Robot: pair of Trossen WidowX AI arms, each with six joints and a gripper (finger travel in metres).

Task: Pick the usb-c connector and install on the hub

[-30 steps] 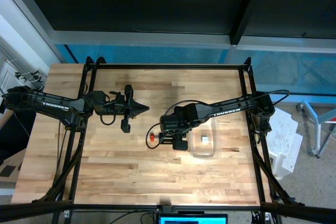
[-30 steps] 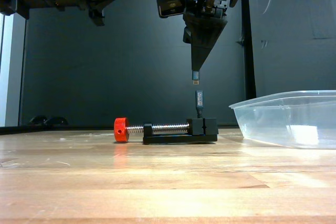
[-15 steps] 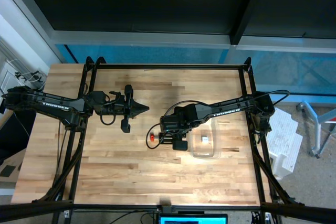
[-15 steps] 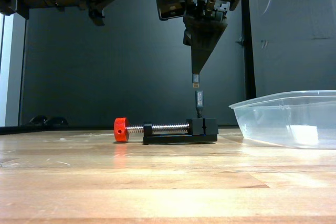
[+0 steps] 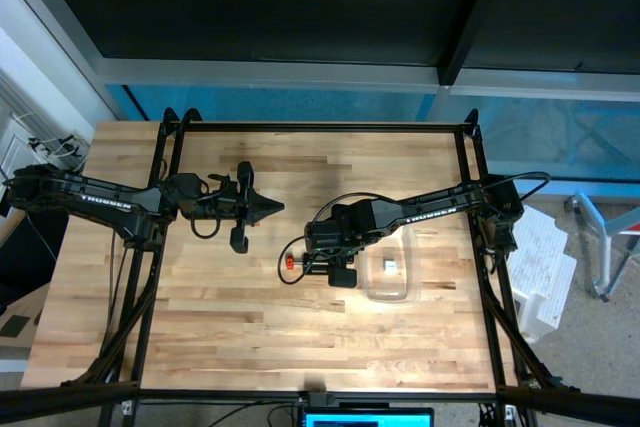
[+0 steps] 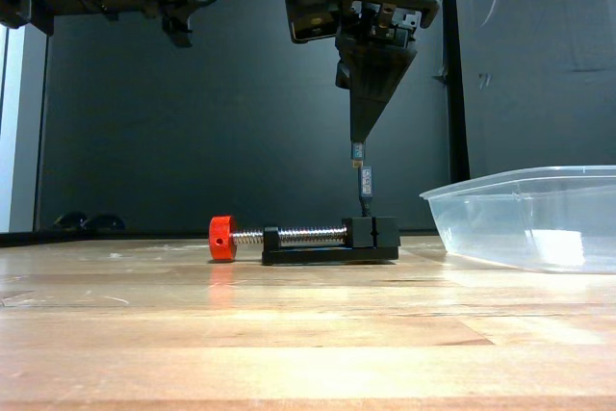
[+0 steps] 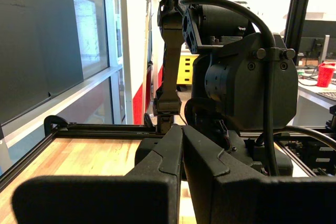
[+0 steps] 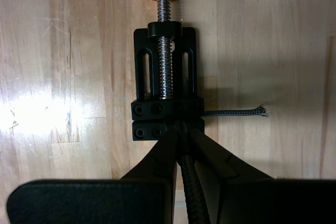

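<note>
While left gripper [image 5: 277, 208] hangs apart, right gripper [image 6: 358, 140] holds connector [image 6: 357, 154] over hub [image 6: 365, 185].

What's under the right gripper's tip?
Right gripper holds the usb-c connector just above the hub, which is clamped upright in the vise; whether they touch is unclear. Left gripper, shut, is raised at left.

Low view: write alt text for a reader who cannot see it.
The right claw points straight down, shut on the usb-c connector, whose tip meets the top of the upright hub clamped in a red-knobbed vise. The left claw sits high at left, shut; a clear tub stands at right.
</note>
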